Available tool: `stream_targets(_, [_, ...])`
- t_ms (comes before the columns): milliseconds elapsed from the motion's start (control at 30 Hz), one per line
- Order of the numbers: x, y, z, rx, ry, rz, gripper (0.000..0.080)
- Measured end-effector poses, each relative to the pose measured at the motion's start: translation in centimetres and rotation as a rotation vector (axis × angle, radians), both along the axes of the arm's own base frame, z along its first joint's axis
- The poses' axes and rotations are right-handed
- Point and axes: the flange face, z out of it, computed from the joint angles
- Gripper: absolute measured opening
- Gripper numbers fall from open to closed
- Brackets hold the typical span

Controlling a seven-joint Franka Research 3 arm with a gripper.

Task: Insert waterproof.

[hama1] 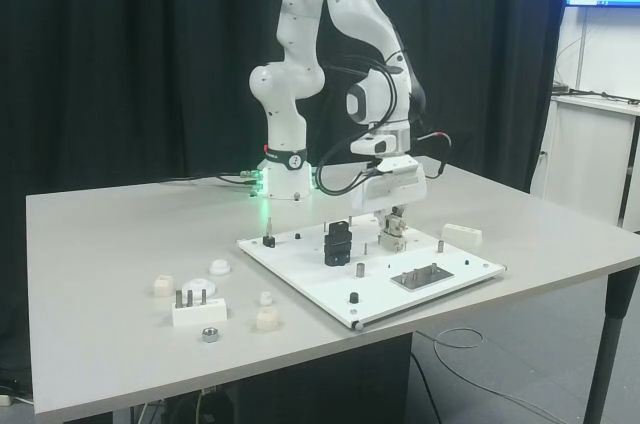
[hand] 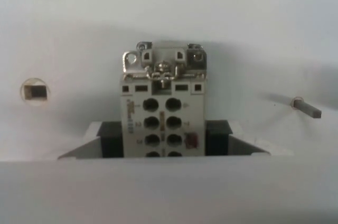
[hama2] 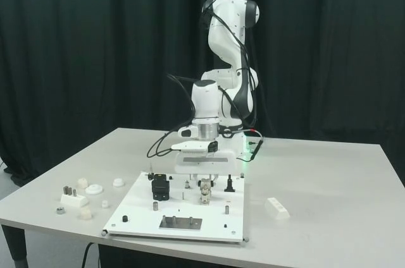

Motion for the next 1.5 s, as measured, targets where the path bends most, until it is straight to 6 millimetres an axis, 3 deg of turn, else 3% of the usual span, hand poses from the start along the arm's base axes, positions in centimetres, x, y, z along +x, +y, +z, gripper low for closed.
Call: stream_targets(1500, [0.03, -0.32, -0.2, 0.024, 0.004, -0.015, 0.0314])
